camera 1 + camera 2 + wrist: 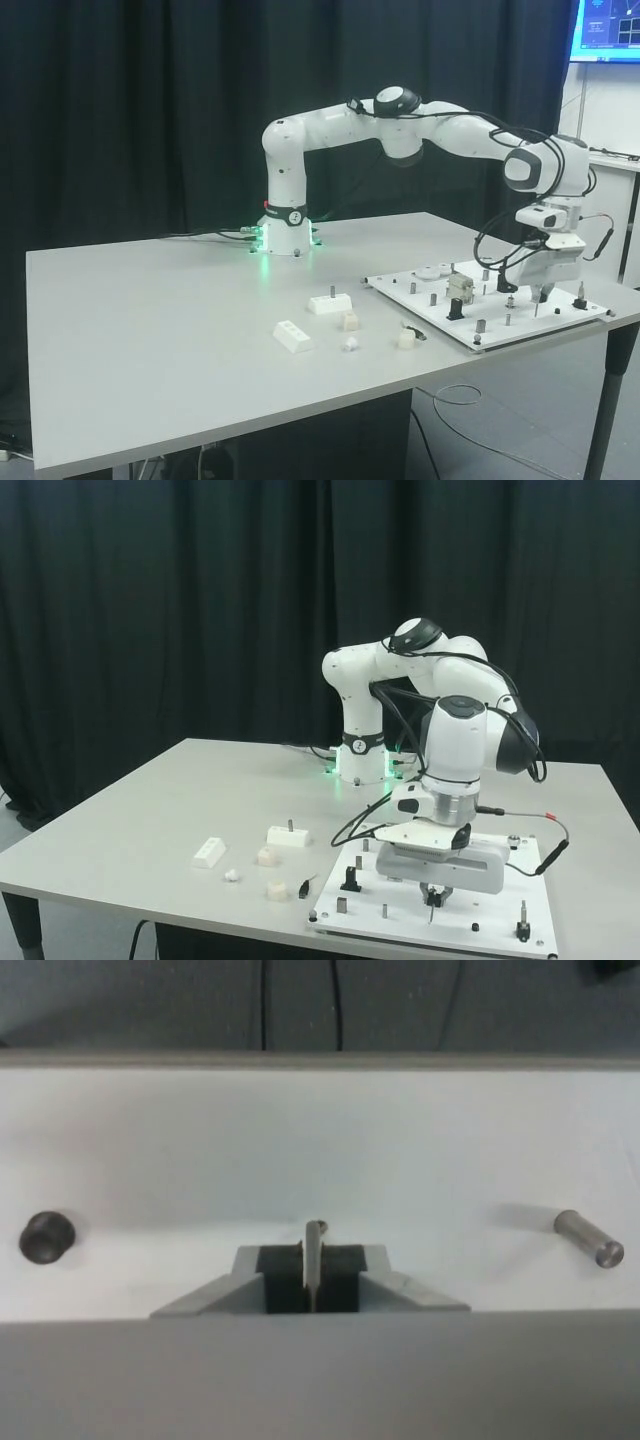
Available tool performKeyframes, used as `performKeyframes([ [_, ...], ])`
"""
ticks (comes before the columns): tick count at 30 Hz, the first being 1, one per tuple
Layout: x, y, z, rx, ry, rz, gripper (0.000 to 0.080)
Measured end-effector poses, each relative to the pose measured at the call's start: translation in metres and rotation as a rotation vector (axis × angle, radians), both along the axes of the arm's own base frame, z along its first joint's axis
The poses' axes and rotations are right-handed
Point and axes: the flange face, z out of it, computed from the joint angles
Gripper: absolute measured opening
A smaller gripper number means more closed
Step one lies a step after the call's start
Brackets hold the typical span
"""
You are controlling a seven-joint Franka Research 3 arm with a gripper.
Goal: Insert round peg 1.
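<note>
My gripper (313, 1272) is shut on a thin grey round peg (314, 1250) that sticks out between the two black pads (284, 1278). It hangs just over the white board (300, 1130), and the peg tip is close to the board's surface. From the first room view the gripper (540, 290) is above the board's (520, 332) right part, pointing straight down. The second room view has the gripper (433, 891) with the peg (431, 905) over the board's (450, 927) front middle. I cannot see a hole under the peg.
On the board stand a grey peg (590, 1238), a black round post (46, 1236) and several other small posts and fixtures (458, 296). White blocks (330, 304) (292, 336) and small parts (407, 340) lie on the grey table left of the board. A cable (545, 855) loops beside the wrist.
</note>
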Motion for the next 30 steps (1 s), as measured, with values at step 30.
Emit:
performKeyframes([
  [30,-0.0018,0.0020,-0.0049,-0.023,0.004,-0.017,0.0031],
])
